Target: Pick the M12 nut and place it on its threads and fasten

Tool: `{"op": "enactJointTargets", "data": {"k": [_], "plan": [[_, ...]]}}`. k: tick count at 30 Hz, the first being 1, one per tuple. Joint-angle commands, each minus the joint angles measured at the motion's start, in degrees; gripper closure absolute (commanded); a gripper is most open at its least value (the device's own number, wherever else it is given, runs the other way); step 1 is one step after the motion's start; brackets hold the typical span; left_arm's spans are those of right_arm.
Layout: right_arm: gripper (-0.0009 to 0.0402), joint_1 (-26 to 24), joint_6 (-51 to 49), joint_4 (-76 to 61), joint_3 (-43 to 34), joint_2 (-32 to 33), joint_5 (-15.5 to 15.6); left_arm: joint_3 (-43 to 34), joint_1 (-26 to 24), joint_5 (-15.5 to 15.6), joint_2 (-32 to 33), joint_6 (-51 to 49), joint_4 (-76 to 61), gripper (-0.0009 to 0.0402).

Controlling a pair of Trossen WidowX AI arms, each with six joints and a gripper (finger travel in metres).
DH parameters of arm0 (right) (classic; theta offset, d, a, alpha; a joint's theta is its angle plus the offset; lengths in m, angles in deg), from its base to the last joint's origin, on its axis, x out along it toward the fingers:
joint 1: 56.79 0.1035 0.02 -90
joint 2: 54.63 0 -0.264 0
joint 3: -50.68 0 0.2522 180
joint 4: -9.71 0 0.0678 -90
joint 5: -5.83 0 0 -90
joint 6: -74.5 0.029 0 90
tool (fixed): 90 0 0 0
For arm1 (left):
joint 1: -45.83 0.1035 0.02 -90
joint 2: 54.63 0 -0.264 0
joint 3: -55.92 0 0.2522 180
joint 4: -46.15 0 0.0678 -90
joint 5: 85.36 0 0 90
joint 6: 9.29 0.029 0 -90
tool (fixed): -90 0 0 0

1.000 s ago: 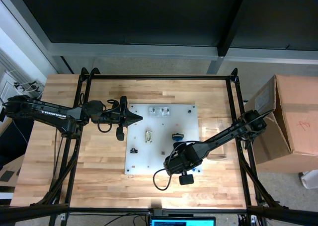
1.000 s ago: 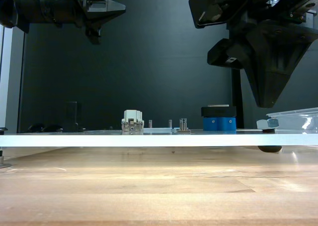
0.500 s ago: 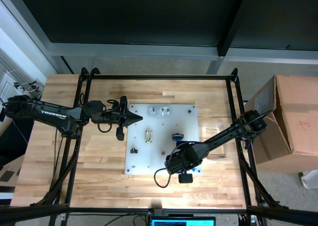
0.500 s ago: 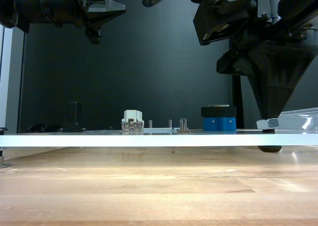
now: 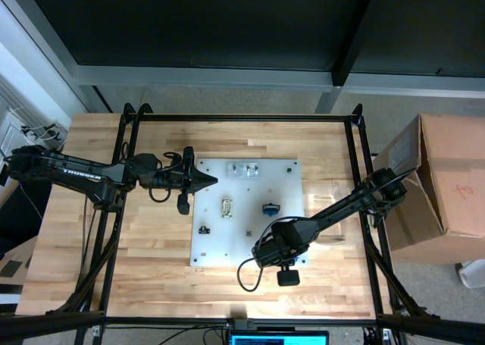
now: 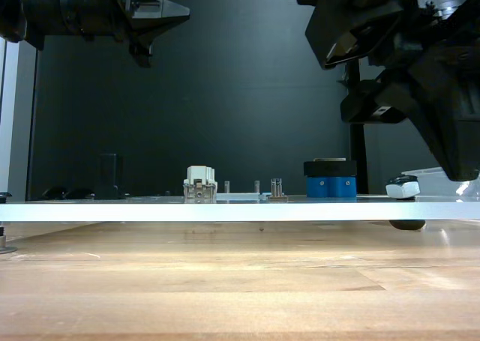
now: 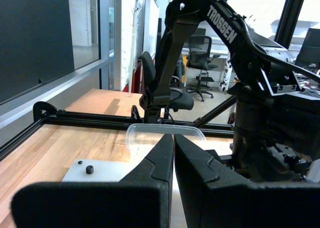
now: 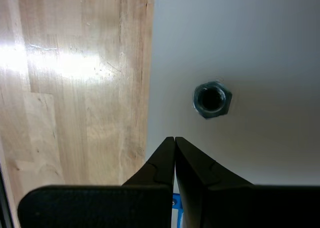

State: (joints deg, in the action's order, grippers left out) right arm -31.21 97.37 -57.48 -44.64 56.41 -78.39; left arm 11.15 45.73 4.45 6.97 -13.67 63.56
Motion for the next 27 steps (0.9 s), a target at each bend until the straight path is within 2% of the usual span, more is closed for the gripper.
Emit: {"op": "enactJointTargets", "data": {"k": [1, 12, 16, 27], "plan": [[0.0394, -0.04, 0.83, -0.81, -0.11, -0.07, -3.06, 0.00, 0.02, 0.00, 0.00, 0.02, 0.02, 0.0393], [0.0393, 0.17, 2.01, -4.57, -5.70, -0.20, -3.39, 0.00, 0.02, 0.00, 0.00, 0.00, 0.02, 0.0393], [0.0394, 0.17, 1.20, -4.09, -5.20, 0.42, -5.22, 0.00, 0.02, 0.00, 0.00, 0.00, 0.02, 0.0393], [0.0394, 0.04, -0.02, -2.29, -4.04, 1.90, -5.88, 0.00, 0.00, 0.00, 0.00, 0.00, 0.02, 0.0393]]}}
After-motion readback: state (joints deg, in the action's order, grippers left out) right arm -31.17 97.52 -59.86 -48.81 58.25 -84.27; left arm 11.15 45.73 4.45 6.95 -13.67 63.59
